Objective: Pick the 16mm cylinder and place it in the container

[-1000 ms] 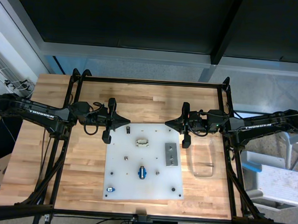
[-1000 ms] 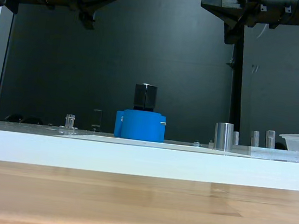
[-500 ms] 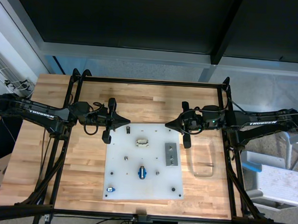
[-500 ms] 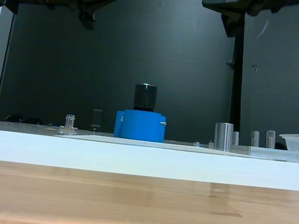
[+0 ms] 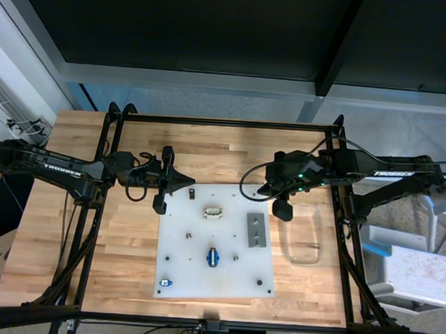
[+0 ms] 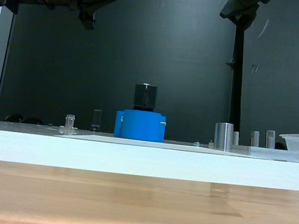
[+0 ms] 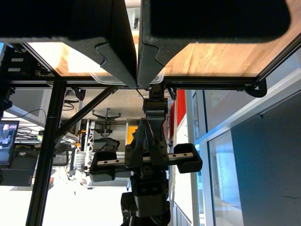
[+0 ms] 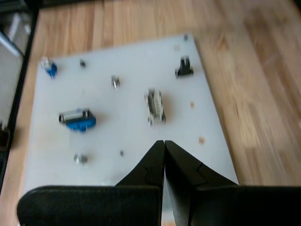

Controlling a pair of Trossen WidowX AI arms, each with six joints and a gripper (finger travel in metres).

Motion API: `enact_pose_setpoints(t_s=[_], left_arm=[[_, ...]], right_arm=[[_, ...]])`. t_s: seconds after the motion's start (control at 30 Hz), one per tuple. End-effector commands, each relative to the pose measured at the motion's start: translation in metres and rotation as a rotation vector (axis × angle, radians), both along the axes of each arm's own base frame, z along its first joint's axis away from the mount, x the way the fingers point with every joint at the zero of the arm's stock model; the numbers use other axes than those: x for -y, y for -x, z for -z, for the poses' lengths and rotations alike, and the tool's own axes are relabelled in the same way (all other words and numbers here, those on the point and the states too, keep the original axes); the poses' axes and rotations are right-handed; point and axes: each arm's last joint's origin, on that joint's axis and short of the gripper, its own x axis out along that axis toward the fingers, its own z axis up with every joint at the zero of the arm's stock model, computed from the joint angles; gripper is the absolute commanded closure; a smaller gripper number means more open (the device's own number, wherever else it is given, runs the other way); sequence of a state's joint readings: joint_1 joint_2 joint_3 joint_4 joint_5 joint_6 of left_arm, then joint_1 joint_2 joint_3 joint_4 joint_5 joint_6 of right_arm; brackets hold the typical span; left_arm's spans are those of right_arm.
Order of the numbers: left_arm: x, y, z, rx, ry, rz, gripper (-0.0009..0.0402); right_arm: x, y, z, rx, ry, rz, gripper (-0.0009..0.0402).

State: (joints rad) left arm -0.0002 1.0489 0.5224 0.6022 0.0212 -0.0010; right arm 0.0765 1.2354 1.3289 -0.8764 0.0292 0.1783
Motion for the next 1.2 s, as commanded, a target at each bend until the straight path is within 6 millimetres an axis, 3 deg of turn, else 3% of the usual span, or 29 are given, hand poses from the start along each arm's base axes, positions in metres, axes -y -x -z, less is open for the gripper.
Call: enact_pose_setpoints(t_s=[0.03,0.3,0.6,1.2], left_arm=[[0.0,0.0,0.0,0.0,0.0,0.0,0.0393],[0.0,0.0,0.0,0.0,0.0,0.0,0.0393],[0.0,0.0,0.0,0.0,0.0,0.0,0.0393],[0.0,0.0,0.0,0.0,0.0,0.0,0.0393]], right_arm=[[-0.002,-0.01,-0.003,-0.095,0.004,-0.008,0.0393],[-0.011,-0.037,-0.004,-0.272,0.02,-0.031,0.0393],[-0.031,-0.064,0.013,-0.399,0.026,-0.066,0.0393],[-0.081,-0.086,0.055,-0.533,0.052,-0.191,0.0389]])
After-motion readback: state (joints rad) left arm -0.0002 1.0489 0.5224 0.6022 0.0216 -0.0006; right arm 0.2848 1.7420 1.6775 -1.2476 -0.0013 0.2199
